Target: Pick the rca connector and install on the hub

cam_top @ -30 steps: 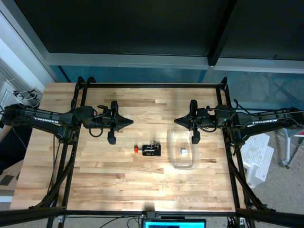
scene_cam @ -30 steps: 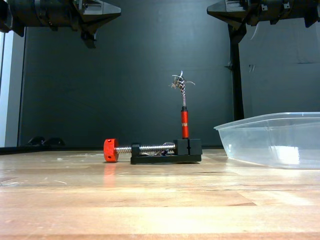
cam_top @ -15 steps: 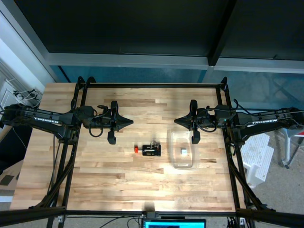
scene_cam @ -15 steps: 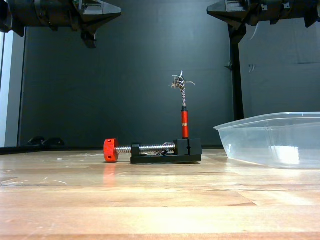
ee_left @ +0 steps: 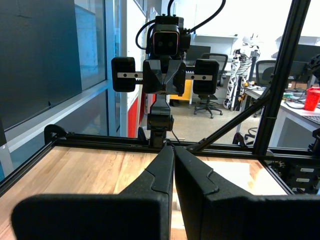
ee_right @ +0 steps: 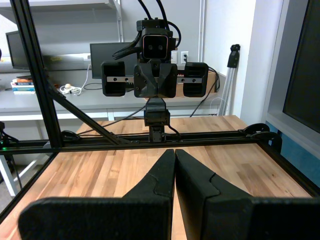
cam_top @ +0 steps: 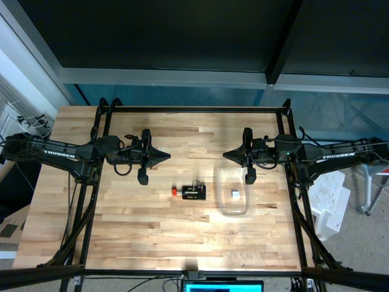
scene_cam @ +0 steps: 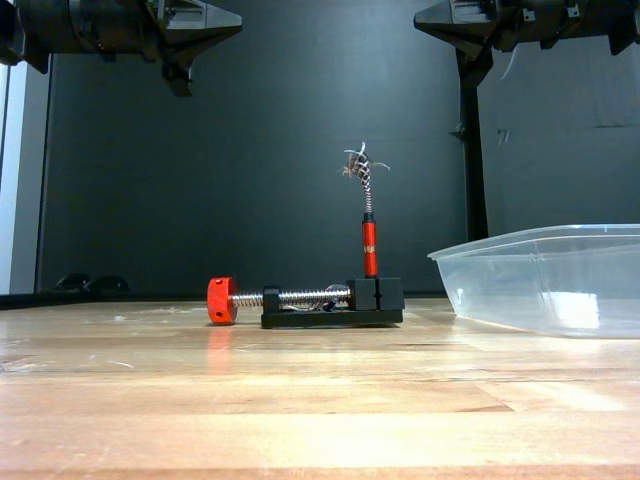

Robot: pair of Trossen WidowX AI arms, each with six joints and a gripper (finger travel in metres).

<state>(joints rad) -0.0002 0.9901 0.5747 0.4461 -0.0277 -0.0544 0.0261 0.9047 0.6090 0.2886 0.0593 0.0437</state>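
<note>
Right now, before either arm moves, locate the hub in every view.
High view: the hub sits centrally on the table; left gripper and right gripper, both shut, hang raised either side.
Low view: hub centre.
Left wrist view: not in it.
Right wrist view: not in it.
Landmark: clear tray, right of the hub in high and low views.
</note>
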